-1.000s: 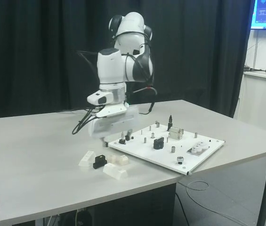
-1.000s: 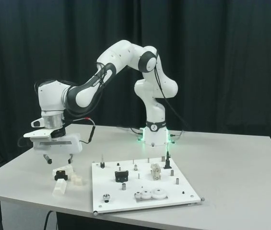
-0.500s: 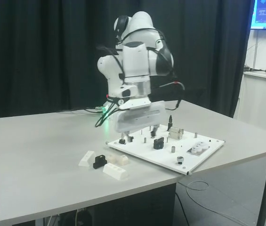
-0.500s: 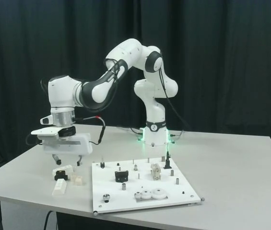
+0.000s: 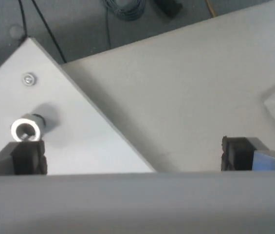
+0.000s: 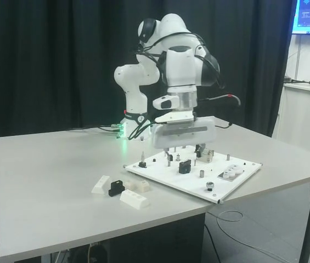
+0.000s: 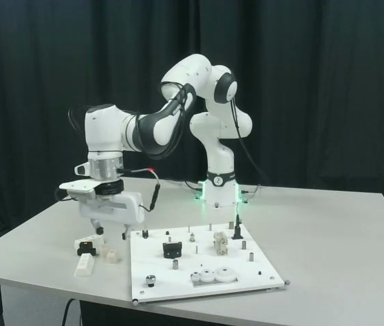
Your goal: Remove bolt 4.
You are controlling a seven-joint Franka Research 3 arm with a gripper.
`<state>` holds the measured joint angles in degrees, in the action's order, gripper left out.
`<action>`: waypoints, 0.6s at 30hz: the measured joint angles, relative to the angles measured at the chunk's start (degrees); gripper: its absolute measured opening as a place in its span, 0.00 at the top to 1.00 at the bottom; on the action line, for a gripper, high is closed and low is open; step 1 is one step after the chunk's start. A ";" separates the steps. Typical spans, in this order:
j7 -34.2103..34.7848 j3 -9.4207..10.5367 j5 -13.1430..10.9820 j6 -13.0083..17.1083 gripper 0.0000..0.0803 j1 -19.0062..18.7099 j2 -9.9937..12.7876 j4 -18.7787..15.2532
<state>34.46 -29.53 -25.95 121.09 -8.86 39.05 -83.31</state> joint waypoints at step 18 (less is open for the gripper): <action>24.92 0.47 0.89 0.03 0.00 -1.63 3.52 3.69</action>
<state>59.39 -29.06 -25.06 121.12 -10.48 42.57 -79.62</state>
